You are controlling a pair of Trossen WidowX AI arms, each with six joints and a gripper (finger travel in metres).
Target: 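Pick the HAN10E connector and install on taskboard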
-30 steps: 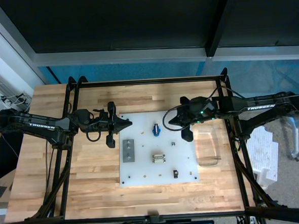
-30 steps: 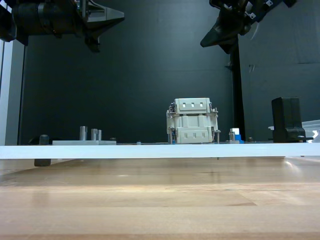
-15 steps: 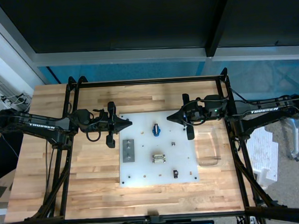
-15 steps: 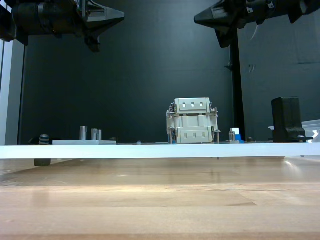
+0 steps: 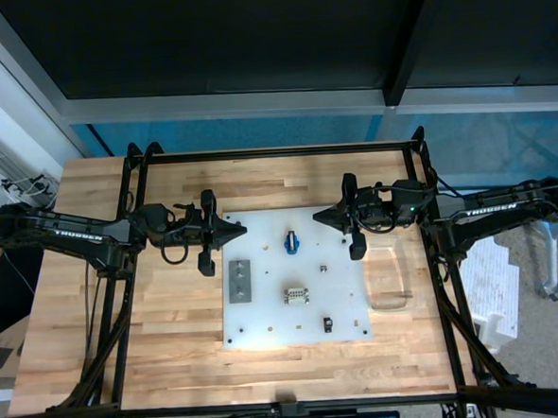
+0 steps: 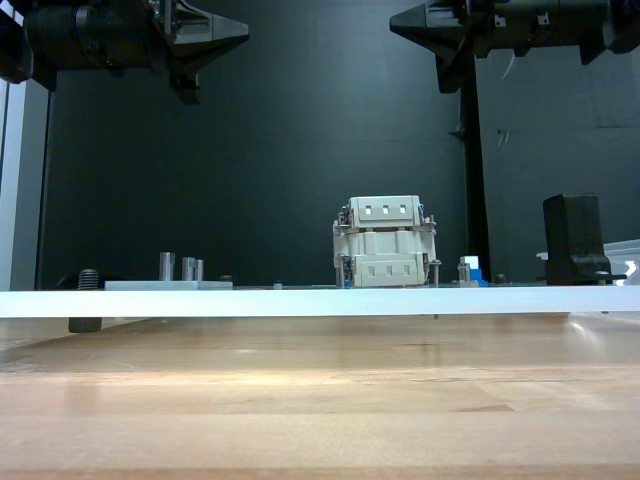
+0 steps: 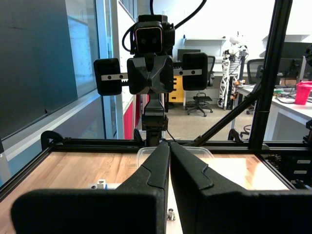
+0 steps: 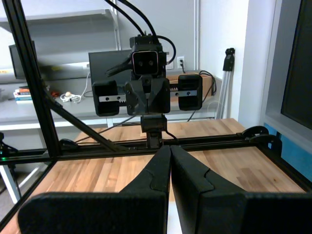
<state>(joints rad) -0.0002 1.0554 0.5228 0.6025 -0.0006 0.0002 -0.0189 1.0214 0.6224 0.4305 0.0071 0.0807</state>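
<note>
Connector (image 5: 297, 295) sits on the taskboard (image 5: 267, 328) near mid-frame. The left gripper (image 5: 240, 228) and right gripper (image 5: 317, 218) hang up-frame of it, well apart, tips facing each other, both with fingers pressed together.

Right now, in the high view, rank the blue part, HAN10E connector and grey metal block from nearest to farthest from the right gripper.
1. The blue part, just left of the right gripper, on the taskboard's far side.
2. The HAN10E connector, mid-board, nearer the camera.
3. The grey metal block, on the board's left side, by the left gripper.
</note>
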